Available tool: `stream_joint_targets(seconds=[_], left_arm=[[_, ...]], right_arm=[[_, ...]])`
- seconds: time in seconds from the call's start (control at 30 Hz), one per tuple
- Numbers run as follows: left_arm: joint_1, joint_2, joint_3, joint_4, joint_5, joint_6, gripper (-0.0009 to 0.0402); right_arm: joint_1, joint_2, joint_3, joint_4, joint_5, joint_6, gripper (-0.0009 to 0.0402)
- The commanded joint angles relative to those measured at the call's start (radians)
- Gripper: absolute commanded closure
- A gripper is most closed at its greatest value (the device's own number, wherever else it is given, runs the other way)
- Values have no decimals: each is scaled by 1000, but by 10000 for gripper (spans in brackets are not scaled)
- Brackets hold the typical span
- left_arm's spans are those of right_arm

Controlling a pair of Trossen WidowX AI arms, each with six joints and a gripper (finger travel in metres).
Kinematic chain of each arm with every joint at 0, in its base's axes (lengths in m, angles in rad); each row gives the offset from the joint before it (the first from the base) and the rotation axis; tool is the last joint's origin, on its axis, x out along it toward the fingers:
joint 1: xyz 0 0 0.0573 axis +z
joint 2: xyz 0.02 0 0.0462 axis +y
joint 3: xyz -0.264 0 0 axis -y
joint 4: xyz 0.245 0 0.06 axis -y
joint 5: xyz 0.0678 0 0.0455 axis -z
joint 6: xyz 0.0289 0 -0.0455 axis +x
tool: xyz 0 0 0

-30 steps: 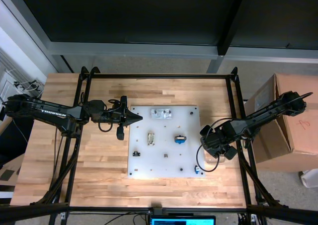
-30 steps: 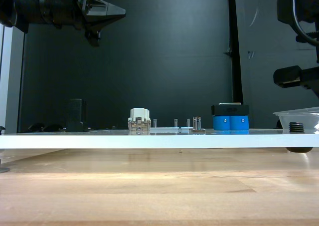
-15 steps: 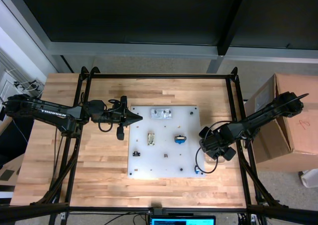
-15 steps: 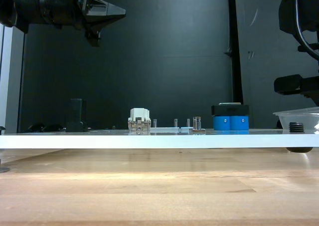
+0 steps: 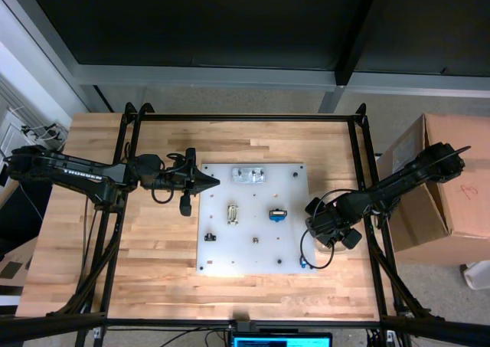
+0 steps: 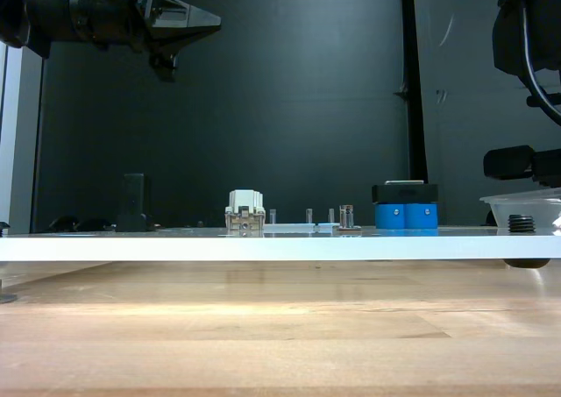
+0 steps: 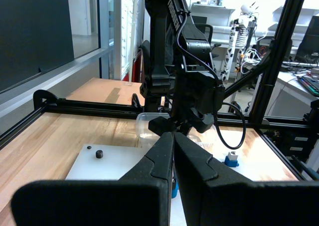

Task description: Pick the M12 nut and place it on its threads and fasten

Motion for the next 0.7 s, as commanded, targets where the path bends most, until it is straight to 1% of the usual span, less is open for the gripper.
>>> stream_joint_targets(seconds=[0.03, 0.7], left_arm=[[0, 0, 0, 0, 0, 0, 393], [0, 0, 0, 0, 0, 0, 393]], right_arm=[[1, 0, -4, 7, 0, 0, 213], [3, 0, -17, 14, -1, 0, 307]])
